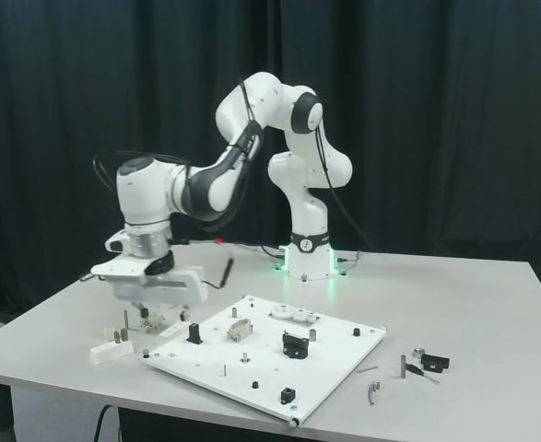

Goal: Remove round peg 1.

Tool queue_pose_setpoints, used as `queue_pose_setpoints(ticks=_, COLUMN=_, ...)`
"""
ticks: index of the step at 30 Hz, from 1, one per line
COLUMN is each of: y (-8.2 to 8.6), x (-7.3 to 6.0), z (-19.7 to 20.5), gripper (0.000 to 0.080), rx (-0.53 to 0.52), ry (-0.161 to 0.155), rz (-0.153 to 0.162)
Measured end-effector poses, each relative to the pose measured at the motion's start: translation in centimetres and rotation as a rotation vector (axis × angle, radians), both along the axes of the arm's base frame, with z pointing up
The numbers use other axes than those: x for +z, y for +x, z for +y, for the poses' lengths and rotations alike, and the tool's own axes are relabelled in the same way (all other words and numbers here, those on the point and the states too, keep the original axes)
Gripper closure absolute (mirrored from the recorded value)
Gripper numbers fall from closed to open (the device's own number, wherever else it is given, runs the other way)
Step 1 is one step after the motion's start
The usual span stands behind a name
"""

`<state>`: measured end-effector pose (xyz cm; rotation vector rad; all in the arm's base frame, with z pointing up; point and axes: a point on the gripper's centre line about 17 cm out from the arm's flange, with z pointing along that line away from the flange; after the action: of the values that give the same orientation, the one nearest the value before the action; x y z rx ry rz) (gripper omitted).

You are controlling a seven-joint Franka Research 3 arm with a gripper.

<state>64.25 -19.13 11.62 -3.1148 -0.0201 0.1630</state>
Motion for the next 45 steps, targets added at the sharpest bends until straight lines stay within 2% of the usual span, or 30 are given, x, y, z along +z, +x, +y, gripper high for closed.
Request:
queue_pose_setpoints(ticks=9, y=3.2, x=-1.8, z=6.1, gripper=0.0003, rx=0.050, ry=0.017, rz=-0.056)
queue_pose_setpoints(ticks=17, y=4.6, x=-3.5, z=10.5, gripper=0.0003, rx=0.058, ry=0.018, rz=-0.083)
queue_pose_setpoints(ticks=28, y=4.6, x=-5.2, z=13.6, gripper=0.0003, rx=0.045, ry=0.000, rz=-0.098)
queue_pose_setpoints(ticks=45, y=3.5, x=-7.4, z=13.7, gripper=0.0003, rx=0.033, ry=-0.019, rz=-0.108)
